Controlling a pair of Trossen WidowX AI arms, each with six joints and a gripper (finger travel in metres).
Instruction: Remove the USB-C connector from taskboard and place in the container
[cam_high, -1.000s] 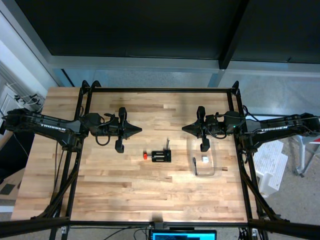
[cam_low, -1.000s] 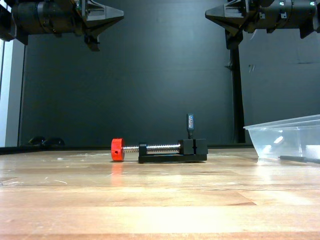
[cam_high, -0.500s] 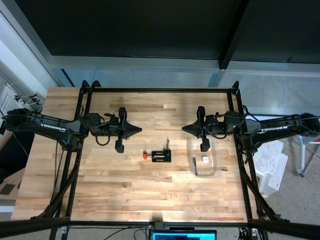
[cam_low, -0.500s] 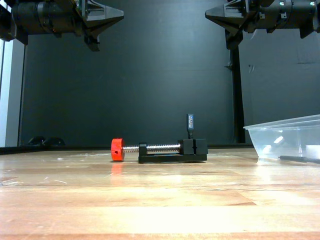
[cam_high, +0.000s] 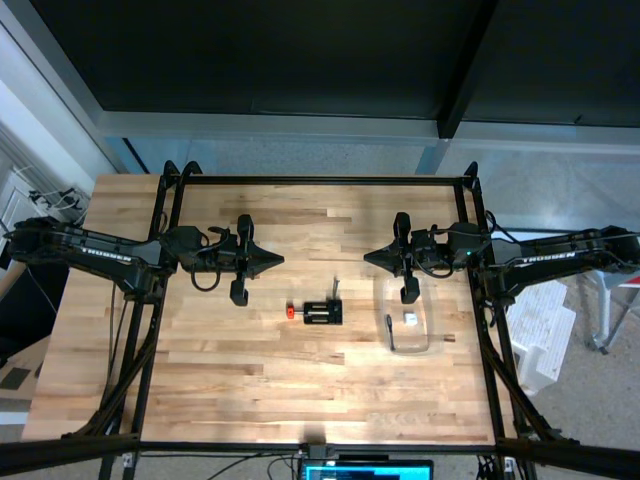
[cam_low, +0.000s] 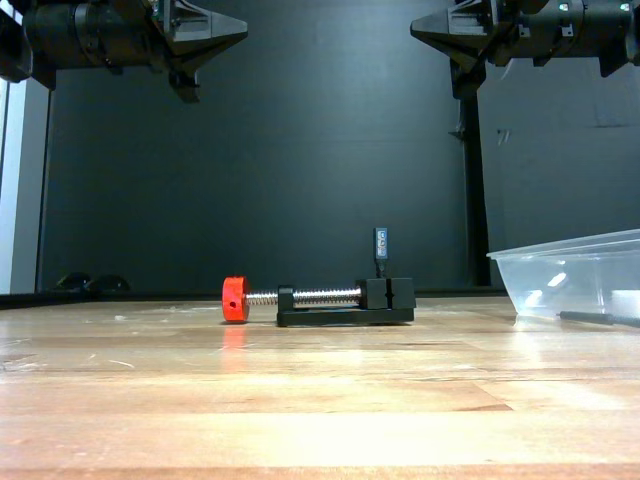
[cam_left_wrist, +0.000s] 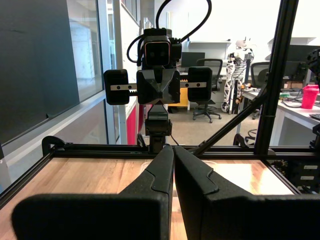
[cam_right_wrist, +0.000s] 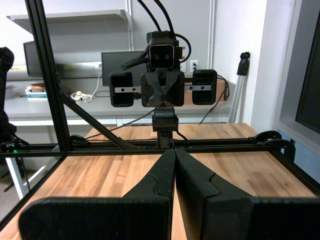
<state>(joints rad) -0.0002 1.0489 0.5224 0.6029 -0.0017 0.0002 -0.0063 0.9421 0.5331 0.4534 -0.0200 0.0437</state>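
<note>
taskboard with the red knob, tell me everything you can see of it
The black blocky taskboard lies flat midway along the wooden table. A round red knob sits at its left end on a silvery threaded screw; a thin grey pin stands upright from its right block. No gripper touches it: the left gripper and right gripper hang high at either side, jaws shut.

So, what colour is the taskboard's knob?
Red knob on the taskboard, clearest in the low view. The left claw and right claw hang shut, high above the table.
</note>
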